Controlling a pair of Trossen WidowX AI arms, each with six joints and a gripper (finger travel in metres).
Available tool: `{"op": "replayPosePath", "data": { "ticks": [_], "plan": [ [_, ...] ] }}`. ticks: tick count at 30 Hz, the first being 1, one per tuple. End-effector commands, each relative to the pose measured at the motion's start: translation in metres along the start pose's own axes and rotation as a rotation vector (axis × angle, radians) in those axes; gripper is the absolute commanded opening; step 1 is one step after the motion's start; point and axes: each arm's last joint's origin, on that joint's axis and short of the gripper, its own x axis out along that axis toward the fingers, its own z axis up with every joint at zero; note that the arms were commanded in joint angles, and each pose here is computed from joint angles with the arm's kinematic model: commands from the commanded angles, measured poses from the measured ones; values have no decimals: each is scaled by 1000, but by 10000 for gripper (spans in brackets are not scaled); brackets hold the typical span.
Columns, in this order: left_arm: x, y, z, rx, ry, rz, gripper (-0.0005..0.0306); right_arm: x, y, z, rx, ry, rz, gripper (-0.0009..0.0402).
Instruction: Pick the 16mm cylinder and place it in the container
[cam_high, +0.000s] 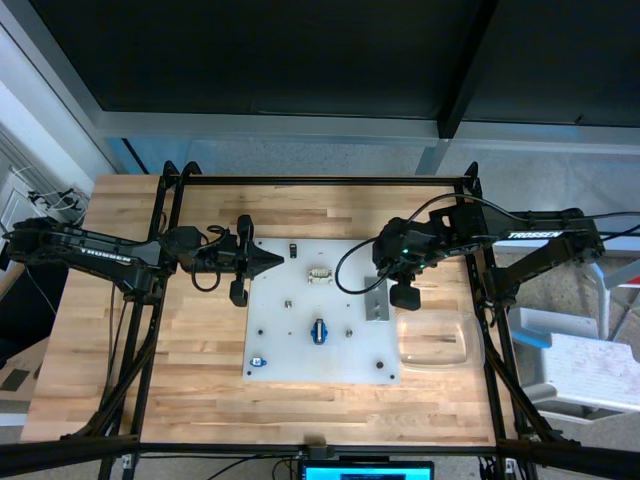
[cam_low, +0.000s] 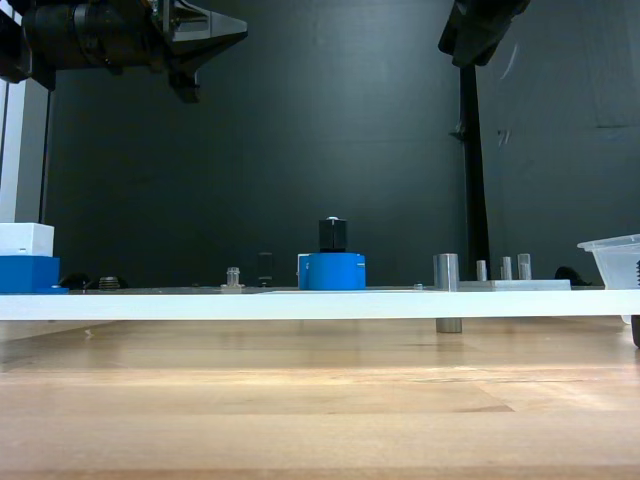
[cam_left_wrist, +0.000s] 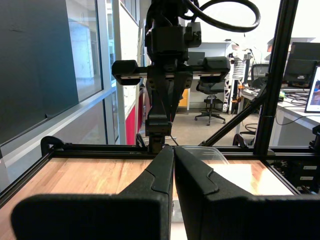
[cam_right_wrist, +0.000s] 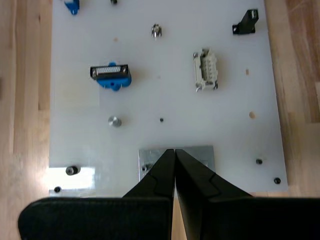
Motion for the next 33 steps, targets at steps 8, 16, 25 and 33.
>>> {"op": "replayPosePath", "data": {
  "ticks": [8,16,25,33],
  "plan": [
    [0,0,0,0,0,0,0,19,12,6,-38,118,13,0],
    [0,0,0,0,0,0,0,34,24,8,-45,166,41,0],
    [0,0,0,0,0,0,0,52,38,20,-65,198,38,20],
    [0,0,0,0,0,0,0,69,49,30,-85,221,41,60]
  ]
}}
